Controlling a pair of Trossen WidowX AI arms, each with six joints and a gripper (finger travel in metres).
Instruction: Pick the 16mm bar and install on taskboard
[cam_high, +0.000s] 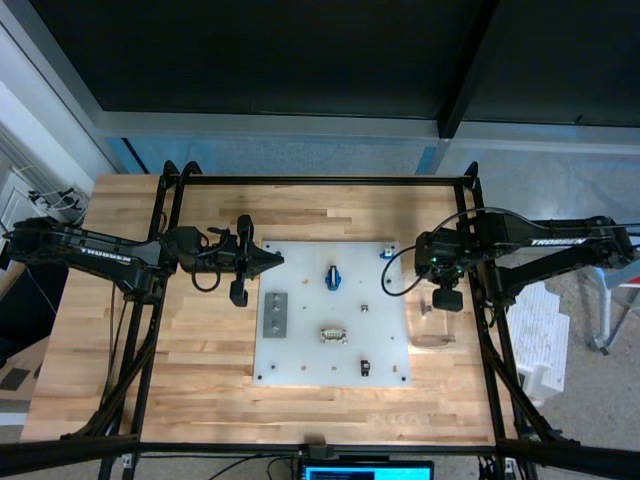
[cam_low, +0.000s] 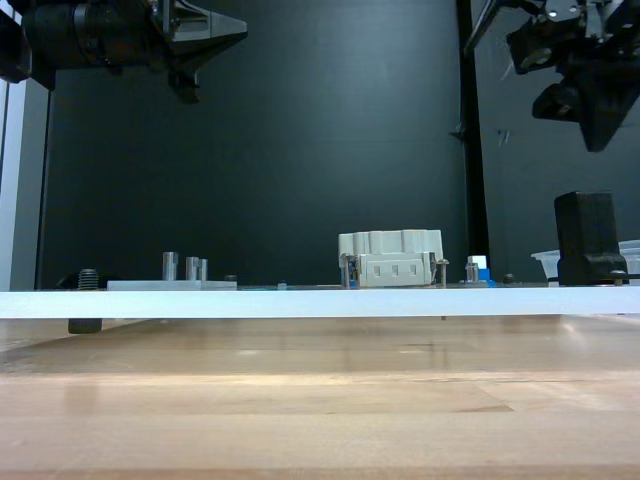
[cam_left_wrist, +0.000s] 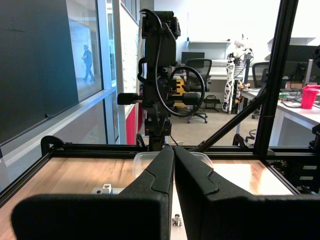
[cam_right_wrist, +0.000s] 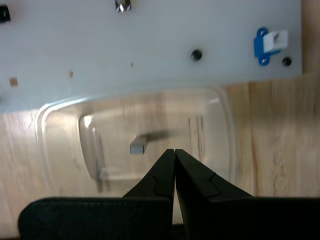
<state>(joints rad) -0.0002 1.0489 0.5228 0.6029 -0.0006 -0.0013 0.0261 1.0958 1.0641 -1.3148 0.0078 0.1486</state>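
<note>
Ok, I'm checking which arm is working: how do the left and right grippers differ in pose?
The left gripper points level above the left edge of the taskboard; the right gripper points down over the clear tray beside it. Only the right one hangs near the 16mm bar, lying in that tray. Both are shut, holding nothing.

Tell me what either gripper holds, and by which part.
Nothing. The right gripper, shut, hovers over the clear tray with the 16mm bar inside; the left gripper, shut, hangs over the taskboard.
</note>
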